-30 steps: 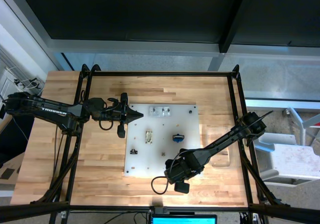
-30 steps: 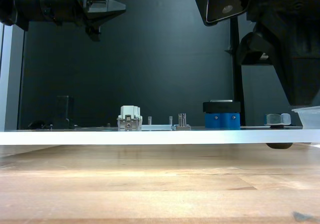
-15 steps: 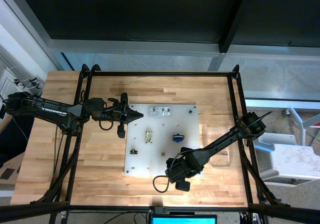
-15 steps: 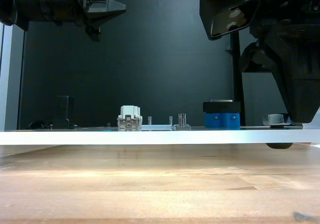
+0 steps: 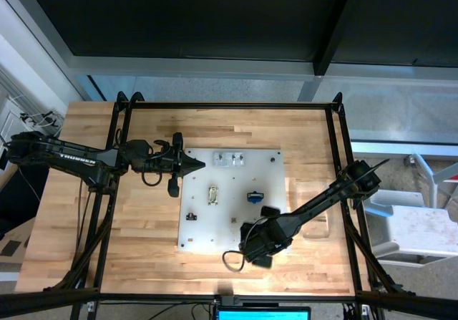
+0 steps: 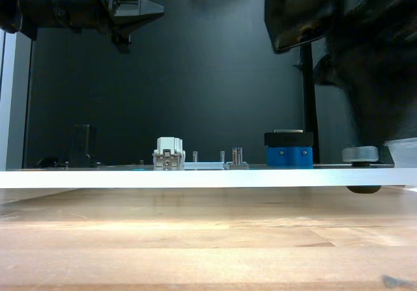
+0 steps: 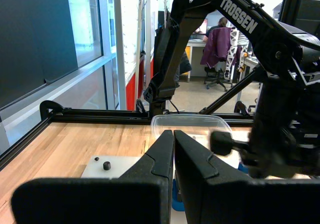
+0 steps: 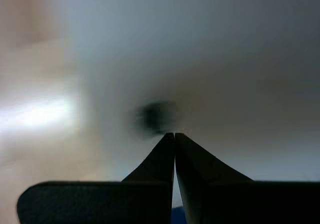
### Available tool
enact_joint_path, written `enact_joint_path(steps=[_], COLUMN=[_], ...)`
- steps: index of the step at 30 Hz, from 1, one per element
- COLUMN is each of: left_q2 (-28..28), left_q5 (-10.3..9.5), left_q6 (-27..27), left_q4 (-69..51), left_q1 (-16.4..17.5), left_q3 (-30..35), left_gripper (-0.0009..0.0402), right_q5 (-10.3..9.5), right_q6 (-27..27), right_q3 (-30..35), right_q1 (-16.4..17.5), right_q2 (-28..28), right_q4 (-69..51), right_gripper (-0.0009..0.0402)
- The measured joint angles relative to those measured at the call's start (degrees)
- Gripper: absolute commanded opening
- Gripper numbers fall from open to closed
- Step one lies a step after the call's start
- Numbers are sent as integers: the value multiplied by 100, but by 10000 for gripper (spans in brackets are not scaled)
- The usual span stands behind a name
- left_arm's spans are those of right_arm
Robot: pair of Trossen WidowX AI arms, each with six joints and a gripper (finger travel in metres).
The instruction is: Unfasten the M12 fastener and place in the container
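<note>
— What's on the left?
— My left gripper (image 5: 192,164) hangs above the counter (image 5: 150,220), over the far left edge of the white board (image 5: 215,223). Its fingers (image 7: 155,159) are pressed together on nothing, well apart from the work.

— And the nut?
— In the low view the silver nut (image 6: 360,154) sits low at the board's near right on a thin dark base. I read that as on its stud. From above, my own arm covers the spot.

— Does the right have it?
— No. My right gripper (image 8: 174,134) is just above the nut, fingers closed tip to tip with nothing between them. A dark smear just past the tips is too blurred to name. The container (image 5: 309,191) lies just right of the board.
</note>
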Motion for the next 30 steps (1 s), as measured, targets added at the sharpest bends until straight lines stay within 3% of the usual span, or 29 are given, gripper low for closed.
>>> enact_joint_path(steps=[1, 3, 8, 12, 19, 22, 30], left_q2=[0, 0, 0, 0, -2, -2, -2], left_q5=[0, 0, -2, -2, 0, -2, 0], left_q6=[0, -2, 0, -2, 0, 0, 0], left_q4=[0, 0, 0, -2, 0, 0, 0], left_q1=[0, 0, 0, 0, 0, 0, 0], left_q3=[0, 0, 0, -2, 0, 0, 0], left_gripper=[0, 0, 0, 0, 0, 0, 0], right_q5=[188, 323, 181, -177, -1279, -1436, -1464], right_q6=[157, 212, 212, 146, -247, -439, -933], right_q3=[17, 39, 63, 144, 354, 363, 269], right_q1=[-7, -28, 7, -15, -2, -9, -13], right_q2=[-13, -61, -114, -173, -203, -203, -33], right_q4=[-173, -363, -389, -367, -76, 203, 361], right_gripper=[0, 0, 0, 0, 0, 0, 0])
